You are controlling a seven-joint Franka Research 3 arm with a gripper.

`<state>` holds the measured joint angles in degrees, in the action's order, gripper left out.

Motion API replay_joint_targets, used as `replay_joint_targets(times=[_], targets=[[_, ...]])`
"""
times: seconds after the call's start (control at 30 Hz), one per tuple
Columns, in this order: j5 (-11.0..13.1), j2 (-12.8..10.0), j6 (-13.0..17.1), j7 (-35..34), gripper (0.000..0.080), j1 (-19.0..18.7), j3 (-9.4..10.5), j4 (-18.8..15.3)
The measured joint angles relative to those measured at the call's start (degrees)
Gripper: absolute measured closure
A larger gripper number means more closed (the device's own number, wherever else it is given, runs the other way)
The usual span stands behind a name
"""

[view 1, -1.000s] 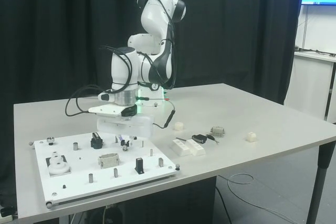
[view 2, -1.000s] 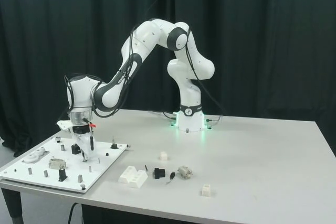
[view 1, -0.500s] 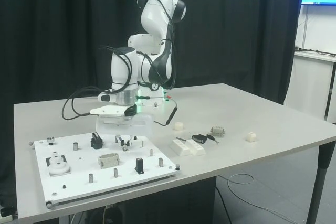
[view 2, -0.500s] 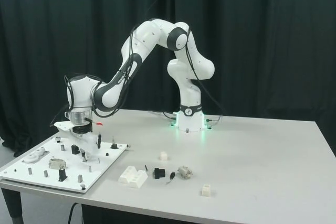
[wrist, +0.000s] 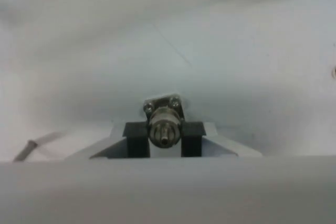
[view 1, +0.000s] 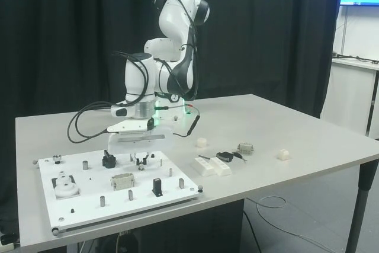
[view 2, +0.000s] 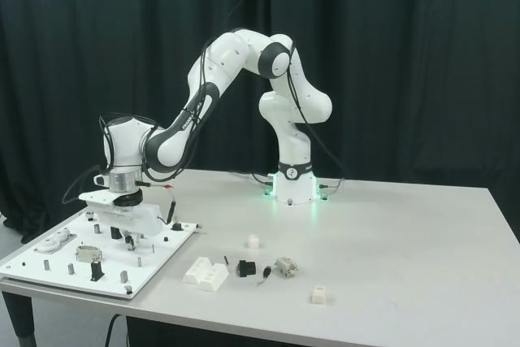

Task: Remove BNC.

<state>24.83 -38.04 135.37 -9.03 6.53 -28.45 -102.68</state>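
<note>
In the wrist view the BNC [wrist: 164, 126], a metal round plug on a small square flange, stands on the white board [wrist: 236, 77]. My gripper [wrist: 164, 141] is shut on the BNC, with one black finger [wrist: 136, 140] pressed against each side. In the room views the gripper [view 1: 141, 157] [view 2: 130, 236] points straight down at the middle of the white board [view 1: 77, 208] [view 2: 49, 280], and the hand hides the plug.
The board also carries a black part [view 1: 108, 159], a black clip [view 1: 157, 186], a grey connector [view 1: 121, 181] and white gears [view 1: 65, 188]. Beside it on the table lie white blocks [view 1: 212, 166], a black plug [view 1: 225, 157], a grey connector [view 1: 244, 147] and two white cubes [view 1: 202, 142] [view 1: 283, 154].
The hand has turned about its upright axis while staying over the same spot on the board. Its flange and the looped cable have swung round with it.
</note>
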Motion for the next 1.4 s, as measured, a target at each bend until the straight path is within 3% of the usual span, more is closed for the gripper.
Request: replay_joint_targets(times=[0.5, 1.03, 1.4], targets=[[0.0, -0.02, 0.07, 20.42, 0.0678, 0.07, -0.09, -0.04], [-0.03, -0.04, 0.33, 37.22, 0.0678, 0.13, -0.1, -0.04], [-0.09, -0.05, 0.46, 43.24, 0.0678, 0.13, -0.11, -0.04]])
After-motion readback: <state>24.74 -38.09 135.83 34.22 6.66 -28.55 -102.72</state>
